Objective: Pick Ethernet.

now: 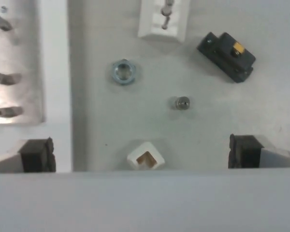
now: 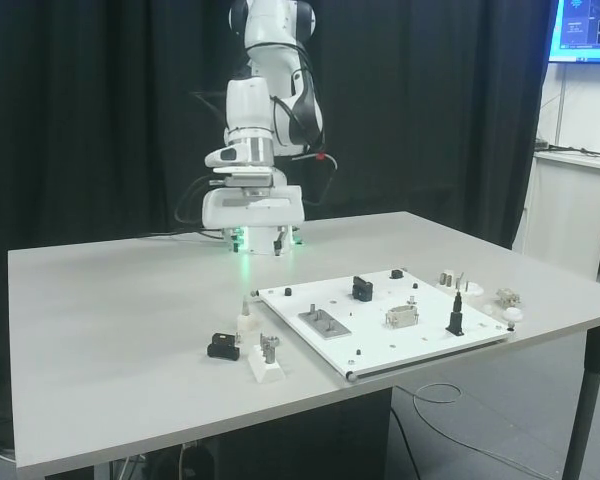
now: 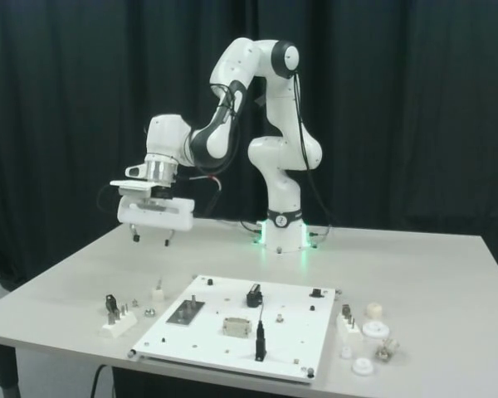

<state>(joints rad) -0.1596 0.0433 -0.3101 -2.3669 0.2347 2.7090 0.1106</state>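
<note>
Both black fingertips [image 1: 37, 154] of the gripper [image 1: 140, 152] stand closest to the wrist camera. They are spread wide apart and hold nothing between them.

Below them, on the grey table [image 1: 208, 125], lies the black Ethernet block [image 1: 227, 55], with a small insert in its upper face. It lies flat, turned at an angle, off to one side of the gripper's centre and not touched. Near it are a small screw [image 1: 182, 102] and a white holder [image 1: 163, 21] with metal pins. A little further away lies a metal nut [image 1: 124, 71]. A small white cube [image 1: 146, 157] with a square opening lies directly under the gap between the fingers. Past the nut is the edge of the white board [image 1: 54, 72], which carries a metal plate [image 1: 14, 63] with pegs.

In the second room view the gripper [image 3: 152, 240] hangs high above the table [image 3: 432, 274] and points straight down, over the loose parts beside the board [image 3: 290, 332]. The arm [image 3: 232, 91] rises from its base [image 3: 285, 228], which has a green light, bends at the raised elbow and reaches forward and down to the wrist.
</note>
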